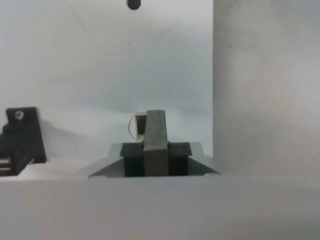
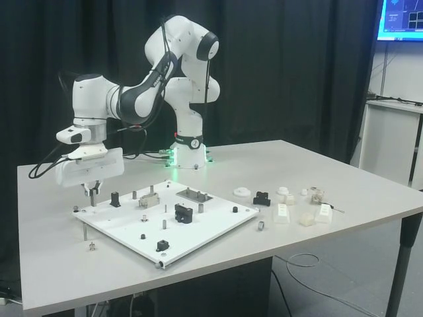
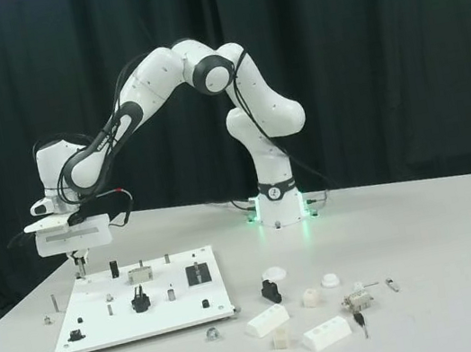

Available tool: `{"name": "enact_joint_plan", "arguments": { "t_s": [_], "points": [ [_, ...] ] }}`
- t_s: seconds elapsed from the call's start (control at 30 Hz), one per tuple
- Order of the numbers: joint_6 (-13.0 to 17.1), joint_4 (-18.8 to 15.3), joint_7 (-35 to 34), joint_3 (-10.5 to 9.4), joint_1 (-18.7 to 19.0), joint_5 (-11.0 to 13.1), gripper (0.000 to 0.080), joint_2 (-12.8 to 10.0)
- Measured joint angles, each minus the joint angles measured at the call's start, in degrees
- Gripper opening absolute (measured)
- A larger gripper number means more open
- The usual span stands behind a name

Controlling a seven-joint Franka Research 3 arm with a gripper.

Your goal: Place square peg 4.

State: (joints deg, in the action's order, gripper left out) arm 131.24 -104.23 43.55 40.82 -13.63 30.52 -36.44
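- Looking down in the wrist view, the gripper point(image 1: 156, 159) is closed on the peg point(image 1: 155, 137); it looks stiff, light and smooth, best held on its flat sides
- In the first room view, the peg point(image 2: 94, 195) hangs upright, long axis vertical, just over the board point(image 2: 198, 228) corner
- In the second room view, the peg is too small to judge

The gripper point(image 1: 156, 162) hid the lower end of the square peg point(image 1: 155, 142). Behind the peg, a round hole point(image 1: 134, 126) showed only partly. Beside the peg, a black bracket point(image 1: 21, 141) was cut off at the picture's edge.
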Motion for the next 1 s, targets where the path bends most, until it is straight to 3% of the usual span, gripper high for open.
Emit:
{"name": "enact_joint_plan", "arguments": {
  "t_s": [0.37, 0.67, 1.0],
  "points": [
    [0.91, 0.24, -0.09, -0.34, 0.00, 0.08, 0.0096, 0.00],
    [3.45, 1.57, -0.65, -0.77, 0.00, 0.64, 0.0096, -0.45],
    [5.30, 6.26, -2.07, -1.15, -0.46, 1.41, 0.0096, -3.41]
  ]
}}
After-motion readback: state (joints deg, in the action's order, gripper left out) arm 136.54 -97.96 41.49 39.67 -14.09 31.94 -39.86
